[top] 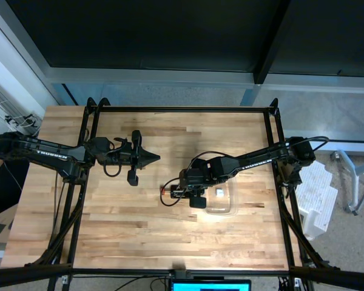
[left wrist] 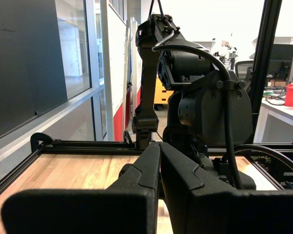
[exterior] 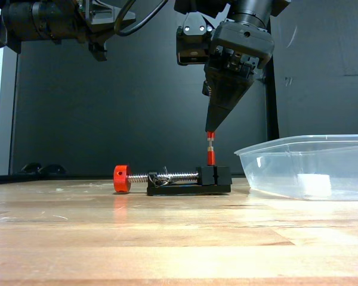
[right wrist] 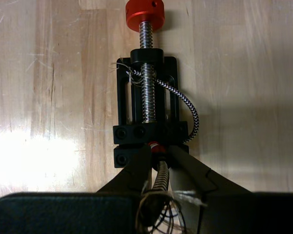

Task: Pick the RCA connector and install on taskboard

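RCA connector [exterior: 210, 146] pinched upright in the right gripper [exterior: 210, 127], its lower end at the taskboard [exterior: 188, 182], at the end opposite the red knob [exterior: 122, 178].
A clear tray [exterior: 298, 161] holding a white piece [exterior: 313, 183] is set just beside the board; the left gripper [top: 153, 157], pressed together, is held aloft well apart.

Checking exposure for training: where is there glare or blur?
Right wrist view: glare washes the tabletop beside the black block, where the right gripper pinches a red plug. Left wrist view: the raised, shut left gripper is backlit. Low view: near tabletop is soft.
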Tool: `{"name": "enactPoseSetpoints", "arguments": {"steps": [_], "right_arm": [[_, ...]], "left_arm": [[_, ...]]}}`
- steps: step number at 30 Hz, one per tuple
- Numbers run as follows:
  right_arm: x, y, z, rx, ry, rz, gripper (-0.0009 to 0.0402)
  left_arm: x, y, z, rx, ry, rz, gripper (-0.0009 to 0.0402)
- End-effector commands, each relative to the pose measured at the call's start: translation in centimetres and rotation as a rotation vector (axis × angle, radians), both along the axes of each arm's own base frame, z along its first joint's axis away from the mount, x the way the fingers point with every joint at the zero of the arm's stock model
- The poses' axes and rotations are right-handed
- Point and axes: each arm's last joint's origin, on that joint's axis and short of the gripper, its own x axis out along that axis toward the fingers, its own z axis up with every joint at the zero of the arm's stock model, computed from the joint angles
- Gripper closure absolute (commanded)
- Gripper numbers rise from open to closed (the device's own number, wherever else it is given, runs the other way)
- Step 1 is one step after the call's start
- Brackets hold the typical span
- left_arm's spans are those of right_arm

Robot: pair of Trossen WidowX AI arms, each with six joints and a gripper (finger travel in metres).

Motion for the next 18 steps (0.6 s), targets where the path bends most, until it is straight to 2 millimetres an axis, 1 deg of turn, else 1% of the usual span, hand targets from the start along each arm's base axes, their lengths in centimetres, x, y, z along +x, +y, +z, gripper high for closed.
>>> {"name": "enactPoseSetpoints", "arguments": {"steps": [1,18], "right_arm": [[0.00,0.02,0.01,0.003,0.001,0.001,0.0392],[0.00,0.04,0.01,0.010,0.001,0.003,0.0392]], "left_arm": [[0.01,0.01,0.01,0.000,0.000,0.000,0.0393],[0.01,0.00,0.01,0.000,0.000,0.000,0.0393]]}}
